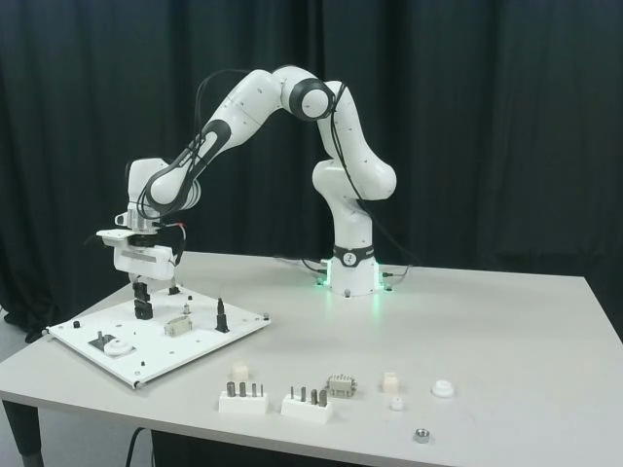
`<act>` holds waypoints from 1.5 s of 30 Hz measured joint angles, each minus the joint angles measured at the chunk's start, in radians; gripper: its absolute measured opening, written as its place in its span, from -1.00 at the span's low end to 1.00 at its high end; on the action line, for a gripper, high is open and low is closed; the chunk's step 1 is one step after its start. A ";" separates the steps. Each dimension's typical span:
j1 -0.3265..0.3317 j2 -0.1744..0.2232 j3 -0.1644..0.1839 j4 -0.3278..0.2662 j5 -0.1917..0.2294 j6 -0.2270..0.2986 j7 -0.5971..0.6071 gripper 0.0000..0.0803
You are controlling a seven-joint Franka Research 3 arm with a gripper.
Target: Insert D-SUB.
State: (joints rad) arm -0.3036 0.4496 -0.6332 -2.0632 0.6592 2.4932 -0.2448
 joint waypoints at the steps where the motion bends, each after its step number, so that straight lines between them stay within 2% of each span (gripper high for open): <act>1: 0.000 0.000 0.000 0.000 0.000 0.001 0.000 -0.01; 17: 0.001 0.001 0.003 0.000 -0.002 0.008 0.016 -0.01; 31: 0.011 0.001 0.003 0.001 -0.054 0.008 0.015 -0.01; 45: 0.014 0.003 0.003 0.003 -0.077 0.012 0.009 -0.01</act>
